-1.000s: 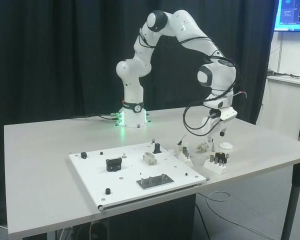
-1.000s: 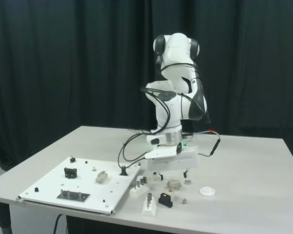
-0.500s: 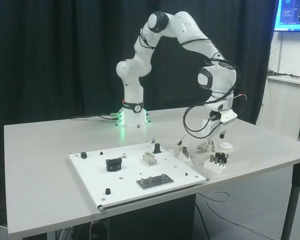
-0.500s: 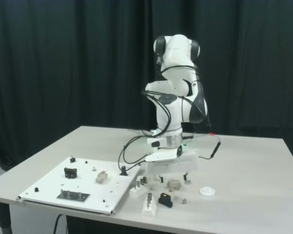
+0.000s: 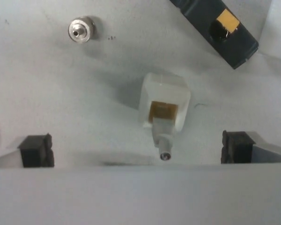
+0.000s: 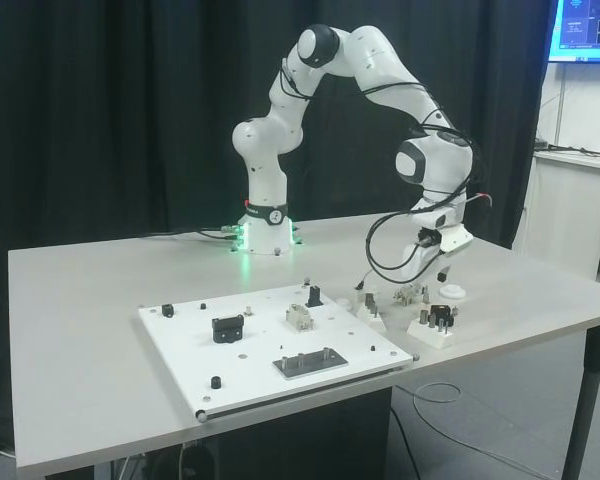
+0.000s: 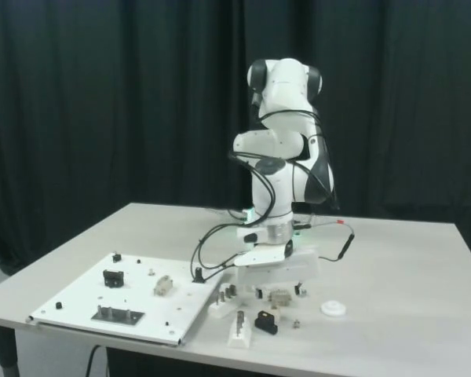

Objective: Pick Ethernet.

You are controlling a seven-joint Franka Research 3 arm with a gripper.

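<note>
My tool point(image 5: 136, 150) hangs spread wide above the table point(image 5: 47, 93), its two black fingertips point(image 5: 36, 151) well apart and holding nothing, with the Ethernet plug point(image 5: 164, 110) lying on the table between them, roughly midway and untouched. As I judge it, the main risk is a bad line-up: if I come down with the plug off-centre, one fingertip would meet it first and shove it sideways across the table rather than pinch it. The piece looks small and light, so a glancing touch could spin or tip it, and the narrow stem could slip out if I close on that instead of the squarer white body. The black block point(image 5: 215, 26) and the small round metal piece point(image 5: 81, 29) sit near, though apart from the plug, and I should not catch them on the way down. The plug's long axis runs across the line between my fingertips, its thin stem end pointing back toward my wrist and its broad white end pointing away, toward the black block.
</note>
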